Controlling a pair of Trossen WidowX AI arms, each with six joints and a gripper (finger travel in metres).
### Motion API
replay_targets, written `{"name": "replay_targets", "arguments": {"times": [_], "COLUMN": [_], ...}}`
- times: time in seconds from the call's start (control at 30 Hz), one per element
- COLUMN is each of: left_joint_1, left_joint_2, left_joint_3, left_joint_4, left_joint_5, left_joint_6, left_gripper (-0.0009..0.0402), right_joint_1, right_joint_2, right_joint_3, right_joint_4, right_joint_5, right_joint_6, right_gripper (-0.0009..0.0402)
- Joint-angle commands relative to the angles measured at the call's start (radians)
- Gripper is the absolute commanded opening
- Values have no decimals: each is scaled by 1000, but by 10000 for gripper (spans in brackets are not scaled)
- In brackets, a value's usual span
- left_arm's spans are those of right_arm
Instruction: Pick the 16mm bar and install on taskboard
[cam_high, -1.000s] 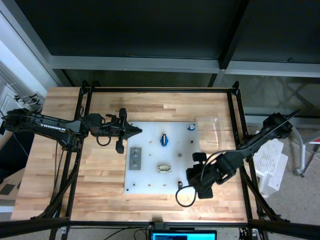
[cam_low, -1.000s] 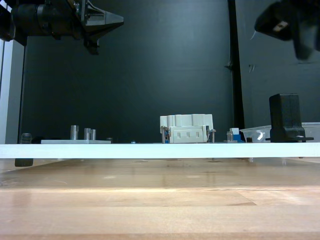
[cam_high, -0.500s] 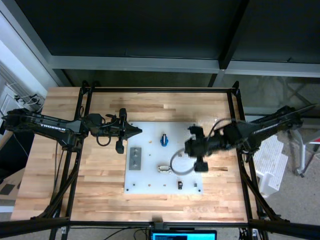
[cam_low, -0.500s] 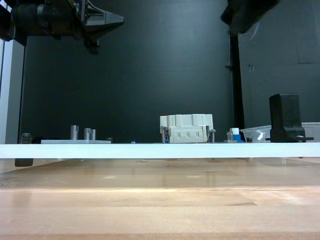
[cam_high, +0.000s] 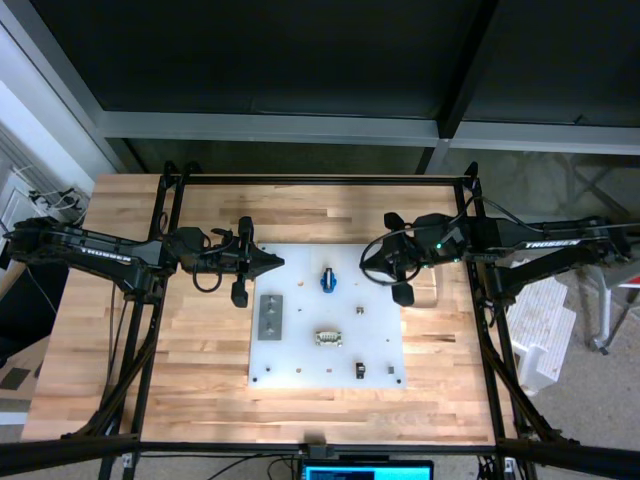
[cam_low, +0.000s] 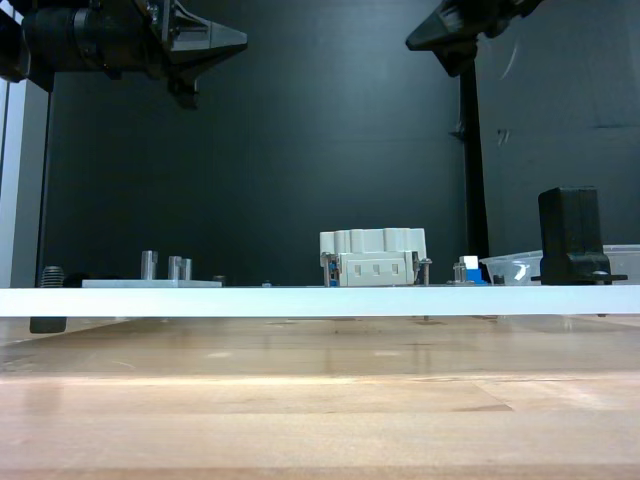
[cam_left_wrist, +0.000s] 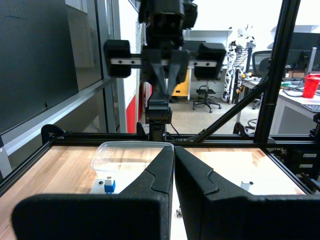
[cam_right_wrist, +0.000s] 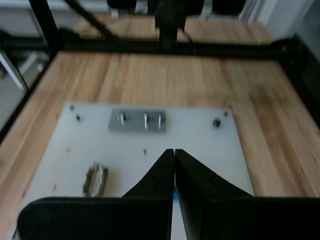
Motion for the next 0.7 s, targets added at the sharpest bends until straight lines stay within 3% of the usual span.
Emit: {"name": "replay_targets", "arguments": {"times": [0.03,0.17,0.23,0.33,0.43,0.7], "left_joint_1": [0,0,0,0,0,0], "left_joint_2": [0,0,0,0,0,0], "left_joint_3": [0,0,0,0,0,0], "left_joint_4": [0,0,0,0,0,0], "left_joint_5": [0,0,0,0,0,0], "left_joint_6": [0,0,0,0,0,0], "left_gripper": [0,0,0,0,0,0], "right_joint_1": [-32,-66,-85,-100,-109,-109], "right_joint_2": [-27,-56,-66,-72,-73,-74], "right_joint_3": [-64,-139,-172,-215,-255,-348], "right_joint_4": [121,266,333,426,520,708], "right_joint_5": [-13,-24,-66,-99,-113,-111], "right_joint_6": [1,-10,-18,-18,-20,-22], "right_gripper": [0,0,0,0,0,0]}}
